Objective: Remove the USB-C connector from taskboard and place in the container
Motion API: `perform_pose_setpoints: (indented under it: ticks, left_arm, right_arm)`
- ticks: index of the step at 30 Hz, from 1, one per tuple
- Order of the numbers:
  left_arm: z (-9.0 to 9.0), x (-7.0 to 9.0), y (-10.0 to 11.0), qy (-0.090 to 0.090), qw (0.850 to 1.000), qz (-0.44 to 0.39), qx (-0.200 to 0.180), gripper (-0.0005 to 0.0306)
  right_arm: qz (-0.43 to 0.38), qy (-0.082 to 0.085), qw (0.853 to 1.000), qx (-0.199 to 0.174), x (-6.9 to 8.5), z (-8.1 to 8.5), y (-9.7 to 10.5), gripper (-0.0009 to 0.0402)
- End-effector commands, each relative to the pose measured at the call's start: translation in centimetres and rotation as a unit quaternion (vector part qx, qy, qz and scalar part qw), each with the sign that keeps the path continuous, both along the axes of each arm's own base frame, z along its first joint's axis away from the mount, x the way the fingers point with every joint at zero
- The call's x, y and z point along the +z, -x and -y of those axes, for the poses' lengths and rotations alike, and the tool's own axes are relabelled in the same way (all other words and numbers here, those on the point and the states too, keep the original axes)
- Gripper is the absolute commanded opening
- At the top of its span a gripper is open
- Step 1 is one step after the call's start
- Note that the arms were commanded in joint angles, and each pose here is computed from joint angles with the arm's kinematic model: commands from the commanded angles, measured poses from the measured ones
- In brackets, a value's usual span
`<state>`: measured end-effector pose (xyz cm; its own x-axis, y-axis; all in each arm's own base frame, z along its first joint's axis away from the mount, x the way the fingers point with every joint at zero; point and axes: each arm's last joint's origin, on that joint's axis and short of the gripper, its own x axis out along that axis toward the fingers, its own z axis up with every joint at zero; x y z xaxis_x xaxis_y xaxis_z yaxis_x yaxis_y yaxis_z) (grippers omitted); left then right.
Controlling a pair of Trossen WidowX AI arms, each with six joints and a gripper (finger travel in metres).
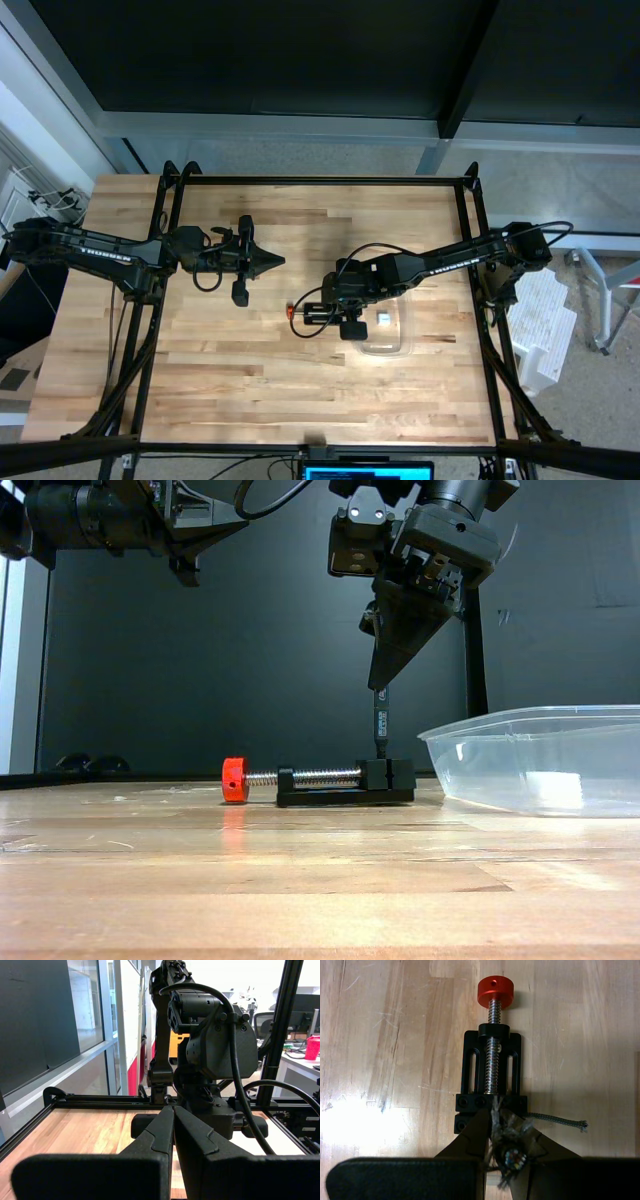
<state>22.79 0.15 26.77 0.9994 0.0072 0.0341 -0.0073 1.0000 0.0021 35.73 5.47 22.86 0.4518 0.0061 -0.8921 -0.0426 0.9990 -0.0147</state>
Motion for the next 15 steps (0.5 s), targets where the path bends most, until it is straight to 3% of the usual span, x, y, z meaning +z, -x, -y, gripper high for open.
perform_pose_setpoints:
  ticks: [1, 8, 15]
  left_arm:
    - [0.0, 0.0, 0.0, 0.000, 1.000, 0.000, 0.000, 0.0000]
    - [0.0, 0.0, 0.0, 0.000, 1.000, 0.000, 0.000, 0.0000]
    - [0.0, 0.0, 0.0, 0.000, 1.000, 0.000, 0.000, 0.0000]
  right_arm:
    - [-0.002, -0.002, 1.000, 0.001, 0.0, 0.0, 0.0, 0.0002]
    - [0.000, -0.003, 1.000, 0.000, 0.3, 0.0, 0.2, 0.0000]
    - [0.012, -0.004, 1.000, 0.001, 1.6, 0.1, 0.7, 0.0000]
